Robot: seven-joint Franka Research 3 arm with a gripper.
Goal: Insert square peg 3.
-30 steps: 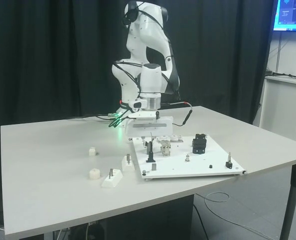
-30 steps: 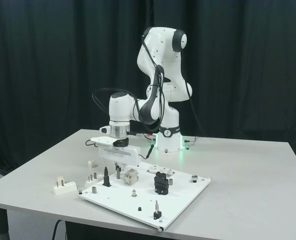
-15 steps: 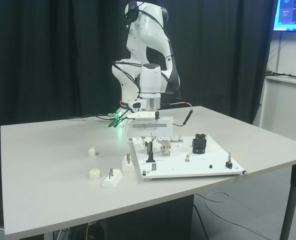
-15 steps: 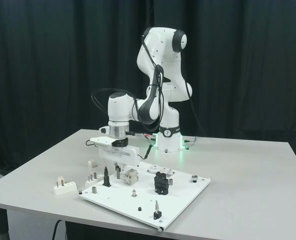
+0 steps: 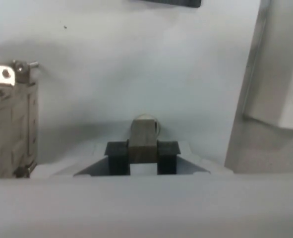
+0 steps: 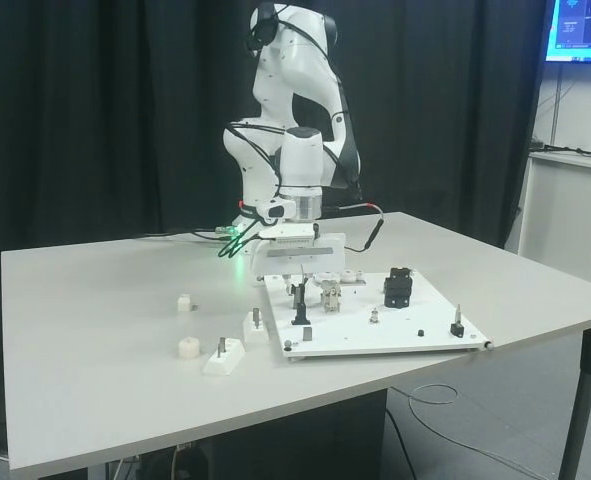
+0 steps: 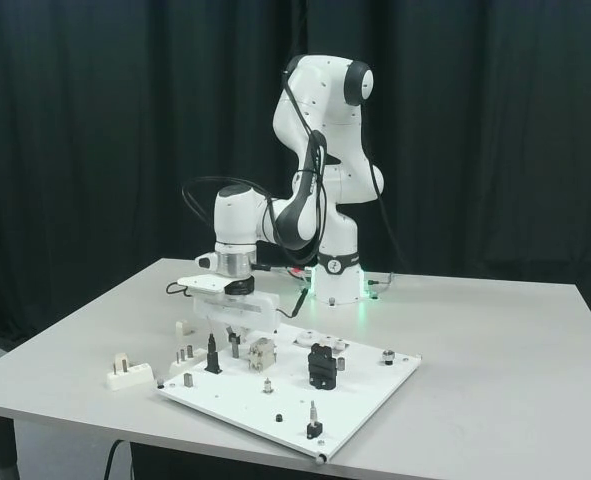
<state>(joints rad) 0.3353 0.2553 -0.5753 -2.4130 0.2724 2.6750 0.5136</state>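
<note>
My gripper (image 5: pixel 143 159) is shut on a grey square peg (image 5: pixel 144 135), which sticks out past the two black fingertips (image 5: pixel 117 157) toward the white board (image 5: pixel 136 74). In the room views the gripper (image 6: pixel 298 278) (image 7: pixel 233 335) hangs a little above the near-left part of the white board (image 6: pixel 395 335) (image 7: pixel 360 410), with the peg (image 7: pixel 234 346) pointing down. A grey metal block (image 5: pixel 10 129) (image 7: pixel 262 352) stands right beside the gripper. I cannot see the hole under the peg.
A black upright part (image 6: pixel 301 306) (image 7: pixel 212 355) and a black connector (image 6: pixel 397 288) (image 7: pixel 322 365) stand on the board. White holders (image 6: pixel 223 357) (image 7: pixel 127 372) and small white pieces (image 6: pixel 185 347) lie on the grey table beside the board. A white block (image 5: pixel 285 74) borders the board.
The gripper has risen slightly and shifted a little away from the metal block, still shut on the peg. Nothing else on the table has moved.
</note>
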